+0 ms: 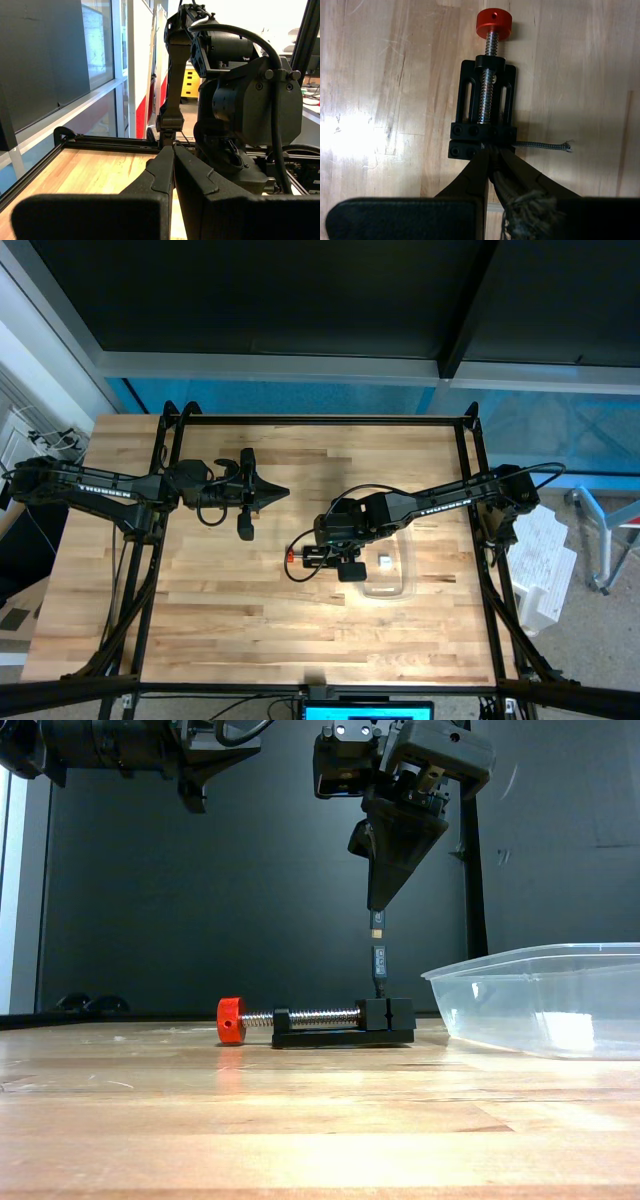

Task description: Pick the usb-c connector and install on the hub

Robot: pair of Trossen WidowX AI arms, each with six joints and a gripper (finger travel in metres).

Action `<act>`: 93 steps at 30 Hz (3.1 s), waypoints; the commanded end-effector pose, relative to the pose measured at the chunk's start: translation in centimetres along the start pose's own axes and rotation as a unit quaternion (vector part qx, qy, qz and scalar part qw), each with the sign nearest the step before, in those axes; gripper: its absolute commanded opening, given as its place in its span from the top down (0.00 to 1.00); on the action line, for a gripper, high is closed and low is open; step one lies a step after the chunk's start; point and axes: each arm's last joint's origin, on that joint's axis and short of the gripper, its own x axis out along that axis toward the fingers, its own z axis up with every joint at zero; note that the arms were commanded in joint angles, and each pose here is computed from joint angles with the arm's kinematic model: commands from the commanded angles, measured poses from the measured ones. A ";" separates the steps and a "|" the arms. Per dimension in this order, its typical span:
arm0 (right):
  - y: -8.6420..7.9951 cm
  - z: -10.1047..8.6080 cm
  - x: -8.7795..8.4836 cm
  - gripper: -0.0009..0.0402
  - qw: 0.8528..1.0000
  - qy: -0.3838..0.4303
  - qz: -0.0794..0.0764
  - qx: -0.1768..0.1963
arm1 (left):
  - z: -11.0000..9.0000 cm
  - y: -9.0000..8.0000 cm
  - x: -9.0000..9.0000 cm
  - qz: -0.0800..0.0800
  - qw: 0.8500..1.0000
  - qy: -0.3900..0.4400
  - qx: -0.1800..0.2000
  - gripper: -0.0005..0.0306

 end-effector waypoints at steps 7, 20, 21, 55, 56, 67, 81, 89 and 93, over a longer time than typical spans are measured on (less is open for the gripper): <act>0.0 -0.2 0.2 0.98 1.000 0.004 -0.001 0.000 | 0.0 0.0 0.0 0.000 1.000 0.000 0.000 0.98; 0.0 -0.2 0.4 0.98 1.000 0.002 0.000 0.000 | 0.0 0.0 0.0 0.000 1.000 0.000 0.000 0.98; 0.0 -0.2 0.4 0.98 1.000 0.002 0.000 0.000 | 0.0 0.0 0.0 0.000 1.000 0.000 0.000 0.98; 0.1 -0.5 1.0 0.98 1.000 0.002 0.000 0.010 | 0.0 0.0 0.0 0.000 1.000 0.000 0.000 0.98; 0.1 -0.5 1.0 0.98 1.000 0.003 0.000 0.011 | 0.0 0.0 0.0 0.000 1.000 0.000 0.000 0.98; 0.1 -0.8 1.5 0.98 1.000 0.001 0.000 0.013 | 0.0 0.0 0.0 0.000 1.000 0.000 0.000 0.98; 0.1 -0.8 1.5 0.98 1.000 0.001 0.000 0.013 | 0.0 0.0 0.0 0.000 1.000 0.000 0.000 0.98; 0.1 -0.8 1.5 0.98 1.000 0.001 0.000 0.012 | 0.0 0.0 0.0 0.000 1.000 0.000 0.000 0.98; 0.1 -0.8 1.5 0.98 1.000 0.000 0.000 0.012 | 0.0 0.0 0.0 0.000 1.000 0.000 0.000 0.98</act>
